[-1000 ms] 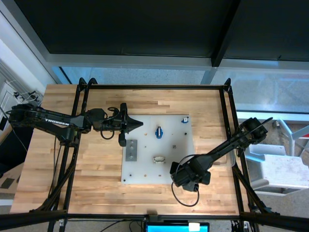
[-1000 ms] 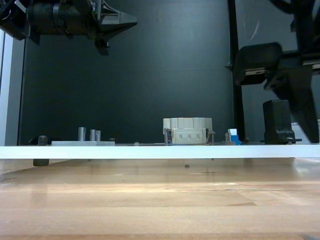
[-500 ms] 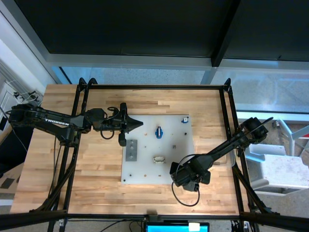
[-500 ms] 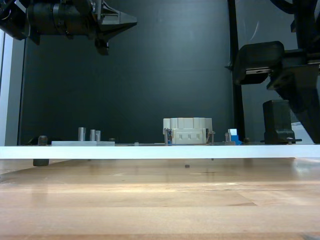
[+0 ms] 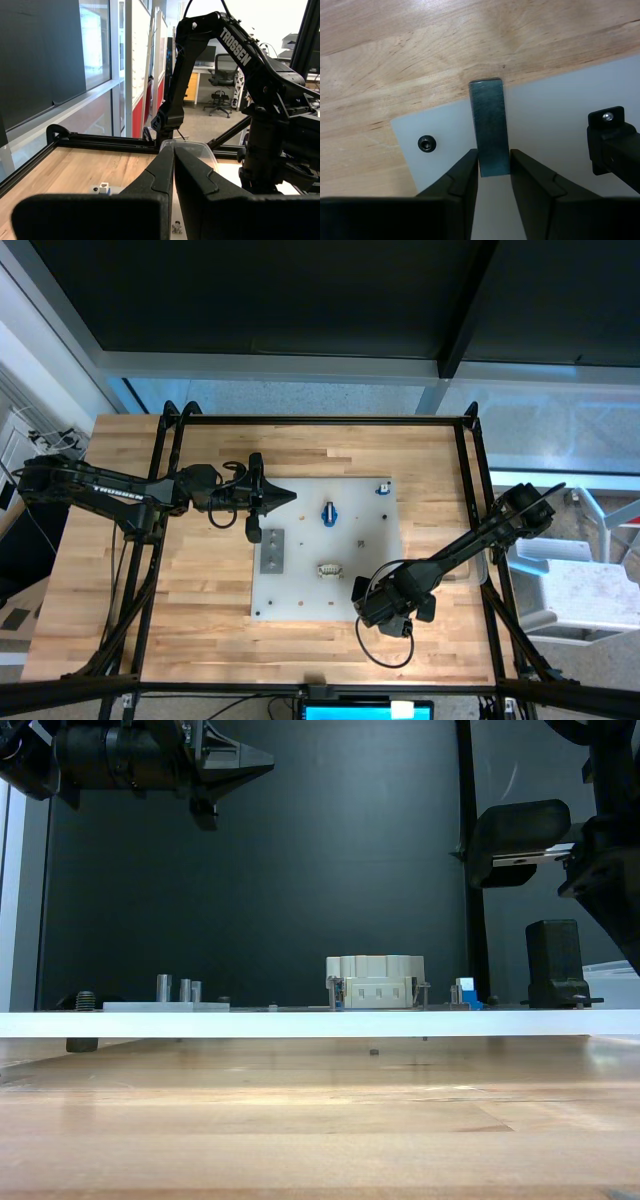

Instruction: Pick the 16mm bar and place in it's hole on the taskboard

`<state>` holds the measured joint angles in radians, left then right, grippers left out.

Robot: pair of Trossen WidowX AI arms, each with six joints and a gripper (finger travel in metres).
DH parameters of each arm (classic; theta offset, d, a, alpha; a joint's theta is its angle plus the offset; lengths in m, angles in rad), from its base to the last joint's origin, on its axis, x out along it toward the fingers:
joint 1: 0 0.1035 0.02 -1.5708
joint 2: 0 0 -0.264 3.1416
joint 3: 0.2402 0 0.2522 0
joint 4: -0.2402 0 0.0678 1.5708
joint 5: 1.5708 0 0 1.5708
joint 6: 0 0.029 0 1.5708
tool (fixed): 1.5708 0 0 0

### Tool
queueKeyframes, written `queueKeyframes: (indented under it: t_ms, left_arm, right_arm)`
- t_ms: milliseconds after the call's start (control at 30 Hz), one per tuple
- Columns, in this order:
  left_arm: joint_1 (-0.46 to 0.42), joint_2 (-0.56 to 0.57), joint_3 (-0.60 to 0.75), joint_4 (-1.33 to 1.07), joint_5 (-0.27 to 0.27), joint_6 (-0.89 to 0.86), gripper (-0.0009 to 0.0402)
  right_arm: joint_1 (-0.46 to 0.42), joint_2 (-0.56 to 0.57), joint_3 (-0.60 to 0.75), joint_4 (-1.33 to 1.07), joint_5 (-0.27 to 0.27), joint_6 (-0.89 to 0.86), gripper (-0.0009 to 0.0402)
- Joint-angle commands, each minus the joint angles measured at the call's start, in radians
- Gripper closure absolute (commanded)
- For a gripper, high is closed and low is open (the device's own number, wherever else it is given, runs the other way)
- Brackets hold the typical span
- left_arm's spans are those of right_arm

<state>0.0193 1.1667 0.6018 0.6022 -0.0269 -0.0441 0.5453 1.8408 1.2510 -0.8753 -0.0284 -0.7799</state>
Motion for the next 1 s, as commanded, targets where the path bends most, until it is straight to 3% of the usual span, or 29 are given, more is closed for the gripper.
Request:
queueKeyframes:
  t_ms: [33,333,567,1000]
  left_arm:
    - [0.000,0.000,0.000,0.000,0.000,0.000,0.0393]
    - [0.000,0.000,0.000,0.000,0.000,0.000,0.0393]
    - [0.000,0.000,0.000,0.000,0.000,0.000,0.0393]
    - [0.000,0.000,0.000,0.000,0.000,0.000,0.0393]
  right_arm:
    - [0.000,-0.003,0.001,-0.002,0.002,0.005,0.0343]
    - [-0.006,-0.068,0.001,-0.040,0.002,0.053,0.0392]
    - [-0.034,-0.195,0.001,-0.086,0.003,0.173,0.0388]
    - [-0.203,-0.336,0.017,-0.215,0.001,0.578,0.0389]
